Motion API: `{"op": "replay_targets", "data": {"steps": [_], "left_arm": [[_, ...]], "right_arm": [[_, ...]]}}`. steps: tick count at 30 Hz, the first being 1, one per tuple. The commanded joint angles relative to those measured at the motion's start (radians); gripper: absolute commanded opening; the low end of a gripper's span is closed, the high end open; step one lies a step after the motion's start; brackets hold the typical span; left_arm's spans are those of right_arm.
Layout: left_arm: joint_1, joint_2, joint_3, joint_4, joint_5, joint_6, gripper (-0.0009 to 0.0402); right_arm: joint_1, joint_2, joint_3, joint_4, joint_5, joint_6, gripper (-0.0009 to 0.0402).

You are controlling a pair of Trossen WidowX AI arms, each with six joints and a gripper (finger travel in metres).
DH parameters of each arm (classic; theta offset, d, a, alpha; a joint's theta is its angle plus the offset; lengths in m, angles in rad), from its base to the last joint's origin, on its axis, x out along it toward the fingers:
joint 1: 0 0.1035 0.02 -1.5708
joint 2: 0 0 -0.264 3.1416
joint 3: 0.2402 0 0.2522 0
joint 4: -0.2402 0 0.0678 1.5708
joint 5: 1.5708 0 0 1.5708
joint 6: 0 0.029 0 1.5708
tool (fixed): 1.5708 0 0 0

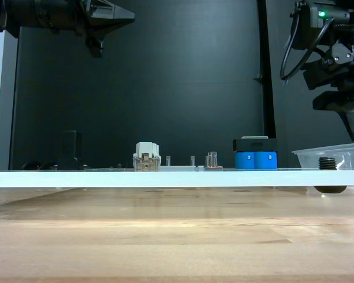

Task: Pick the RJ45 connector and install on the taskboard

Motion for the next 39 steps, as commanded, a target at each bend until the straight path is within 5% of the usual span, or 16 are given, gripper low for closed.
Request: {"op": "replay_targets", "data": {"steps": [1,16,20,24,39], "left_arm": [[0.000,0.000,0.000,0.000,0.000,0.000,0.0000],[0.000,0.000,0.000,0.000,0.000,0.000,0.0000],[0.000,0.000,0.000,0.000,0.000,0.000,0.0000],[0.000,0.000,0.000,0.000,0.000,0.000,0.0000],[0.000,0.003,0.000,0.000,0.000,0.000,0.0000]], "right_arm": [[0.016,0.000,0.000,0.002,0.002,0.029,0.0185],[0.058,0.000,-0.012,0.006,0.017,0.293,0.0185],[0.073,0.000,-0.013,0.003,0.066,0.332,0.0185],[0.074,0.000,-0.027,0.006,0.097,0.326,0.0185],[0.092,0.000,-0.074,0.069,0.082,0.192,0.0185]]}}
